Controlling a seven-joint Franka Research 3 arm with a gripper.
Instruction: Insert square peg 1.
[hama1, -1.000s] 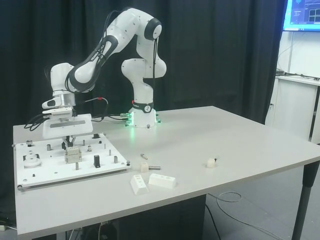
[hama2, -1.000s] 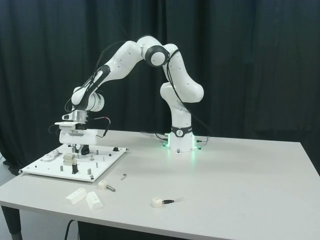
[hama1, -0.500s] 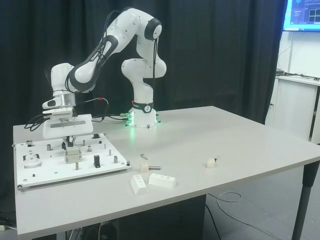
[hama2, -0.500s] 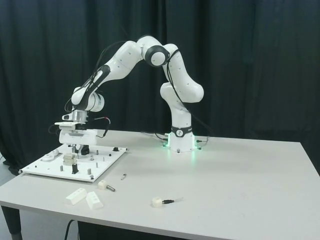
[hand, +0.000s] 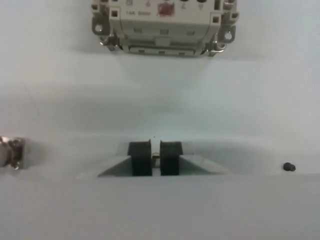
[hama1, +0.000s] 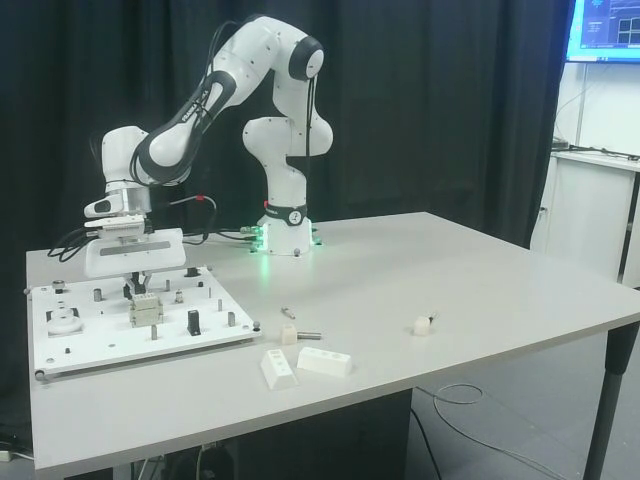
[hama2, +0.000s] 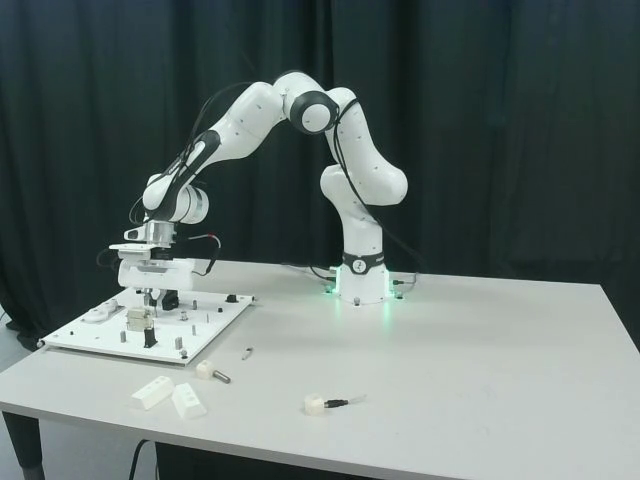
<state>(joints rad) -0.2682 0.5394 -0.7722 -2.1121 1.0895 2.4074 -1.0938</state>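
— Where is the tool (hand: 155, 158)?
— It hangs over the white board (hama1: 110, 340) on the counter (hama1: 420, 280), near a grey connector block (hand: 163, 25).
— And its fingers (hand: 140, 157)?
— They stand narrow, pinching something thin between them; probably the square peg (hand: 156, 158), mostly hidden.

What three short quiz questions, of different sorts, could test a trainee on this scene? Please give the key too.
1. True or false: the tool hangs over the white board, not over the bare grey table.
2. Multiple choice: the two white blocks lie (a) on the board, (b) on the table near its front edge, (c) at the arm's base.
3. Fill in: in the wrist view, the two black pads stand close together with only a narrow ____ between them.

Key: 1 true; 2 b; 3 gap.
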